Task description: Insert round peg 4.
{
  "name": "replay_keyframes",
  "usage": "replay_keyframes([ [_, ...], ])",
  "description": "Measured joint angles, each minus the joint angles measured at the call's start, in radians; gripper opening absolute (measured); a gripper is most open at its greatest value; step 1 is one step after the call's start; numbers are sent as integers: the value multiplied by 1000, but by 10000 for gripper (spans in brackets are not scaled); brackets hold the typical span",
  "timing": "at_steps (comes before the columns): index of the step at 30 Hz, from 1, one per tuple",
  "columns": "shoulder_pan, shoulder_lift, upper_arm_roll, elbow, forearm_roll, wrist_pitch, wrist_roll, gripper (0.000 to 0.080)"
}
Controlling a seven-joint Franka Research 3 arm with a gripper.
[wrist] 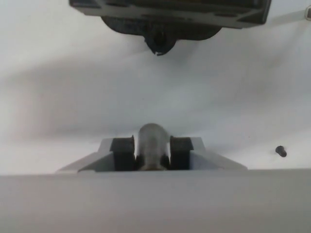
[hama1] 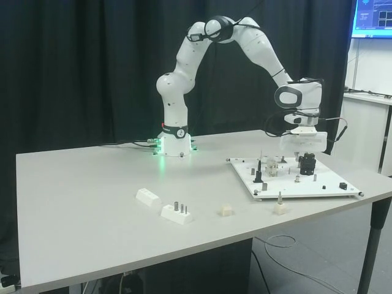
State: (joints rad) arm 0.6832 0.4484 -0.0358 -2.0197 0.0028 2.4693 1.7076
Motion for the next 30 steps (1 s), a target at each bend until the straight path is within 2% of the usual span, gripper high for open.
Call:
replay_keyframes([
  [30,13,1,-6,3,0,-9,30,152],
])
